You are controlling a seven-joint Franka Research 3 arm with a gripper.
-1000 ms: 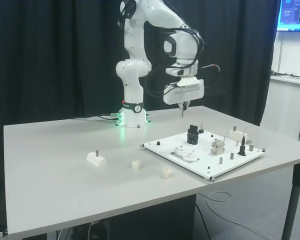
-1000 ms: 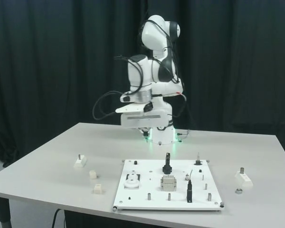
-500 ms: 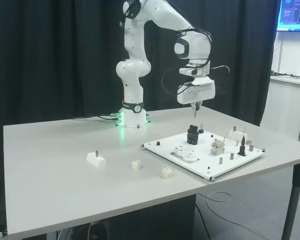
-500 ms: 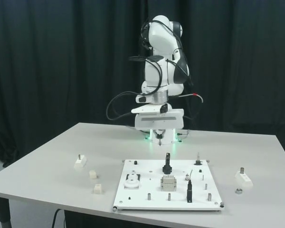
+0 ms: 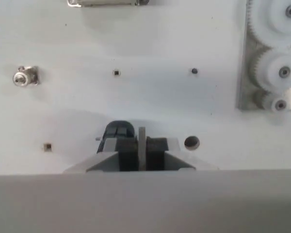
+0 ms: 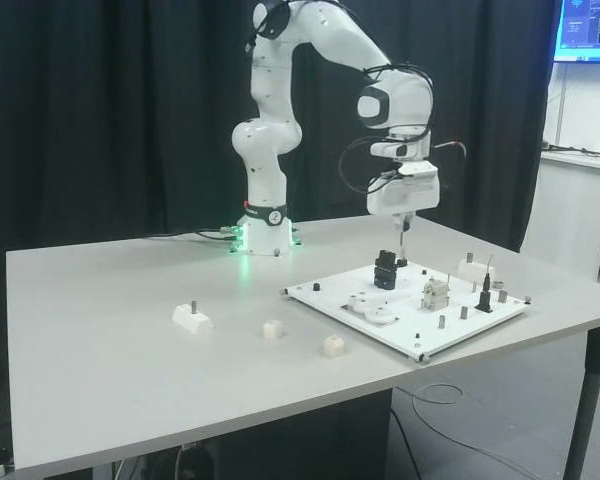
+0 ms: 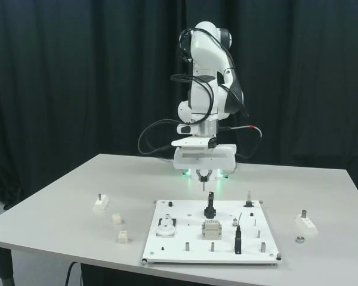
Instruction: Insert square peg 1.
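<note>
The hand (image 5: 141,154) grips a thin peg (image 5: 142,145), its lower end hidden

gripper (image 7: 202,174) hangs above the white board's (image 7: 185,253) far edge, air below it open | black upright fitting (image 7: 210,206) stands just beyond and below the fingertips | white gears (image 7: 166,226) off to one side, low | small posts dot the board's near edge | grey table (image 7: 77,232) around the board mostly bare

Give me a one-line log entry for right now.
phase: carrying | gripper: shut on square peg | position: above white board, back edge | peg: not yet inserted
</note>
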